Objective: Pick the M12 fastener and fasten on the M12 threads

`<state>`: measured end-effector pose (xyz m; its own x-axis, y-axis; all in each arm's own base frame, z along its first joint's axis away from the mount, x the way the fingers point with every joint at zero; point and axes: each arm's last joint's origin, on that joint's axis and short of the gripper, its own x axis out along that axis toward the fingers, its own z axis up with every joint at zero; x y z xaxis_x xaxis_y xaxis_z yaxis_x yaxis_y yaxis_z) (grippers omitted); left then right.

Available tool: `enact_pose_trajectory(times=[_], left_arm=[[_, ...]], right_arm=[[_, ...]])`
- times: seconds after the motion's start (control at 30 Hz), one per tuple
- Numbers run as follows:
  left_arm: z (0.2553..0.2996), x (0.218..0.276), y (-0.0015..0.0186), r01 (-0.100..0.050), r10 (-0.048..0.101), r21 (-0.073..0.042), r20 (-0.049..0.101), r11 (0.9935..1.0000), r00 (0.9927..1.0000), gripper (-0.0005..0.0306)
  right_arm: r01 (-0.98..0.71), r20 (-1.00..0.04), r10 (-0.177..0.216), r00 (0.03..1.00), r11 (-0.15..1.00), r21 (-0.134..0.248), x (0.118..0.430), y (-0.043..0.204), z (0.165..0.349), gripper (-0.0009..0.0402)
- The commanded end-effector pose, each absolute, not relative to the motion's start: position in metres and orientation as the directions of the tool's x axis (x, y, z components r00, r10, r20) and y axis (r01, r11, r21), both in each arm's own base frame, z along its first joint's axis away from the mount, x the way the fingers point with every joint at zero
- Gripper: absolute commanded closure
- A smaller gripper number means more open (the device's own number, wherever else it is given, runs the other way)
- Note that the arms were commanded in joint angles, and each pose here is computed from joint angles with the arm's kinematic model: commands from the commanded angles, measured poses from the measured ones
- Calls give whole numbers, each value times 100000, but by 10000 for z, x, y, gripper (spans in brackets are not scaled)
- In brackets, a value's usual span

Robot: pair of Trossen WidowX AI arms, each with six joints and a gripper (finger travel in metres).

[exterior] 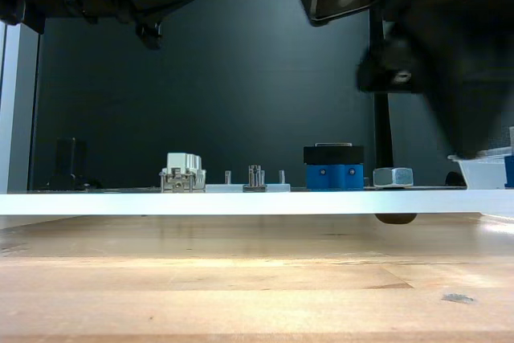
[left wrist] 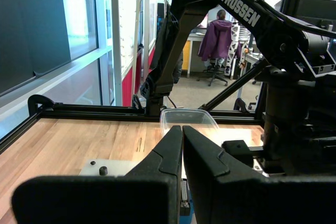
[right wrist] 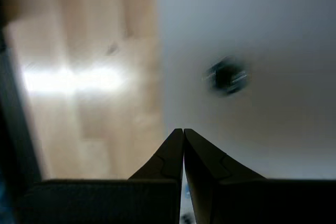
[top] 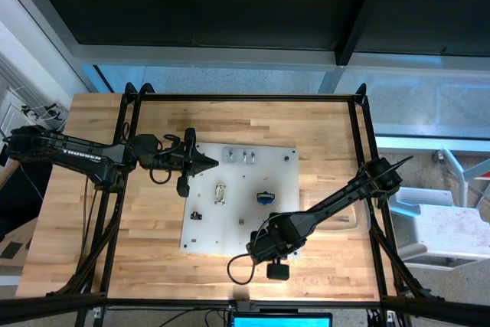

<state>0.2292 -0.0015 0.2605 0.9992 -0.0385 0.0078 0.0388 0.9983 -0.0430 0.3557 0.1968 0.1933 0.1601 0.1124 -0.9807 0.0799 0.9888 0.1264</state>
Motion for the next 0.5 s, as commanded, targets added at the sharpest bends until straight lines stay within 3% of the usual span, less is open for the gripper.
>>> enact_pose_trajectory(times=[0.03,0.1,0.4,0.47,0.5], left_arm=[[2605,2292,-14,3920,-3890,-4299,781,99831,99921,300],[2605,2292,-14,3884,-3852,-4298,820,99832,99922,300],[2605,2292,-14,3882,-3852,-4299,781,99832,99923,300],[2605,2292,-14,3884,-3852,-4298,820,99832,99922,300],[2605,2292,-15,3922,-3890,-4298,820,99831,99921,300]], right_arm=[[12500,-97643,820,21569,99150,3594,3573,1938,1932,393],[15631,-97258,-3450,23001,98771,193,3582,1928,1907,393],[17995,-97402,-3203,22419,98363,907,3600,1941,1840,393],[17567,-97664,434,21482,98351,4301,3602,1954,1845,393],[16494,-97940,4988,19565,98280,8301,3599,1971,1853,393]])
